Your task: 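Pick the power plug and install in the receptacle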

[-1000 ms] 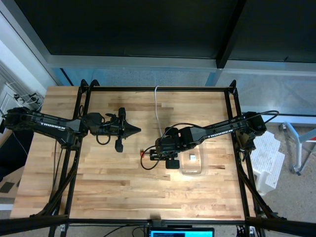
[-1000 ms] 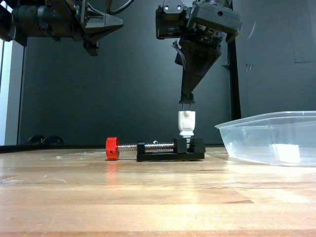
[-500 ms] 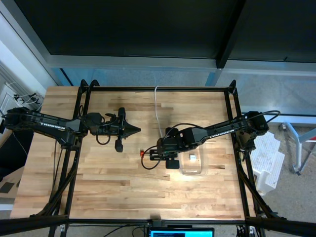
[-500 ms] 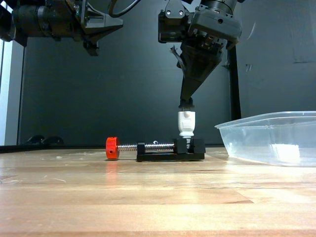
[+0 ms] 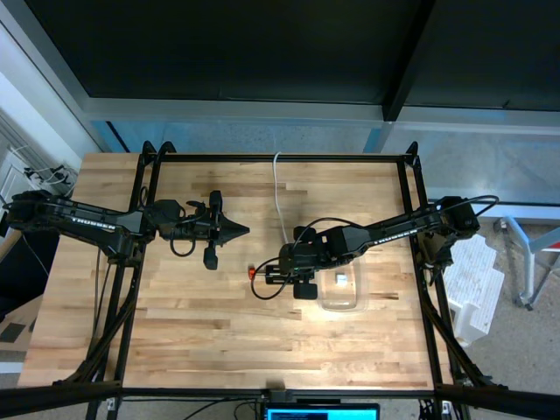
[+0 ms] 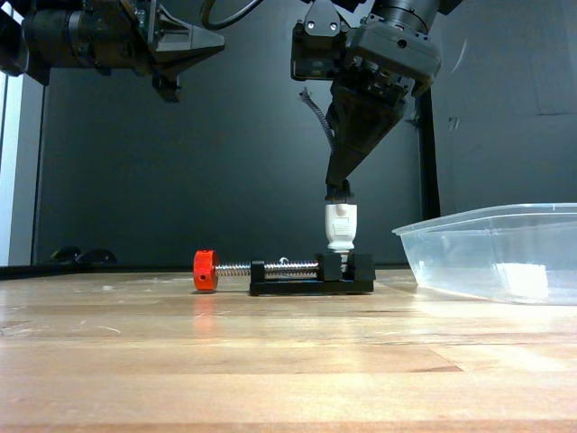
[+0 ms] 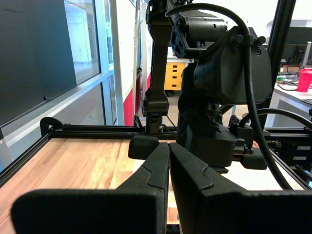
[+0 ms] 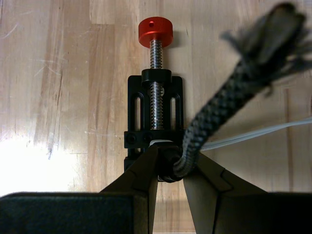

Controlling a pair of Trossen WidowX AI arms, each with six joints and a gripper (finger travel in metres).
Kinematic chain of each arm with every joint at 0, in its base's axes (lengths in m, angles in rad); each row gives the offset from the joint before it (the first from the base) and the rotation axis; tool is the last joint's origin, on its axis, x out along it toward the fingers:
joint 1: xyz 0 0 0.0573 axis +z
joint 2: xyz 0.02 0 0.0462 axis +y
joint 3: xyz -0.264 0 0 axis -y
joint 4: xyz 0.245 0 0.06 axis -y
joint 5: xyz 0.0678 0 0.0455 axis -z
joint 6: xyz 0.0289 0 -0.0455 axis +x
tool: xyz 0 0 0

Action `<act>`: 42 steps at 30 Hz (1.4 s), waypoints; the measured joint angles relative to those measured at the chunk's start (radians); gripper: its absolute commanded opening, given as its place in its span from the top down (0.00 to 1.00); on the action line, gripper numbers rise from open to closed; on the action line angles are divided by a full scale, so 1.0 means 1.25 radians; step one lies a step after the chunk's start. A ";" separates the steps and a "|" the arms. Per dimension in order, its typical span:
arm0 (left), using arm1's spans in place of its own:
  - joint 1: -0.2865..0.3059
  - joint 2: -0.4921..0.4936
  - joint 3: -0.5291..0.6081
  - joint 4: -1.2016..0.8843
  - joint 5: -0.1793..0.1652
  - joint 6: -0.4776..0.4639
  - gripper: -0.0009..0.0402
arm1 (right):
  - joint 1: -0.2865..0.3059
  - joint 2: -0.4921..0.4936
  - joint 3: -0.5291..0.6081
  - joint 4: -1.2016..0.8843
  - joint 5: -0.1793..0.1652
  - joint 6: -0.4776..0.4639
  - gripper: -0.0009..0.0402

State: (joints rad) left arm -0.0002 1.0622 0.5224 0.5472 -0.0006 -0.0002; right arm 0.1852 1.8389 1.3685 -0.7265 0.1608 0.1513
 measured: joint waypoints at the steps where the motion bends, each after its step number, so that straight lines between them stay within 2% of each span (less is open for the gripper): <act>1: 0.000 0.000 0.000 0.000 0.000 0.000 0.98 | 0.000 0.000 -0.002 0.002 -0.001 0.000 0.98; 6: 0.000 0.000 0.000 0.000 0.000 0.000 0.98 | 0.000 0.002 -0.011 -0.001 -0.008 0.000 0.98; 22: 0.000 0.000 0.000 0.000 0.000 0.000 0.98 | 0.000 -0.015 -0.023 0.011 -0.006 -0.003 0.96; 42: 0.000 0.000 0.000 0.000 0.000 0.000 0.98 | -0.001 -0.060 -0.023 0.012 -0.006 -0.007 0.60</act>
State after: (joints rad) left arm -0.0002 1.0622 0.5228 0.5472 -0.0006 -0.0002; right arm 0.1841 1.7641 1.3392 -0.7113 0.1535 0.1429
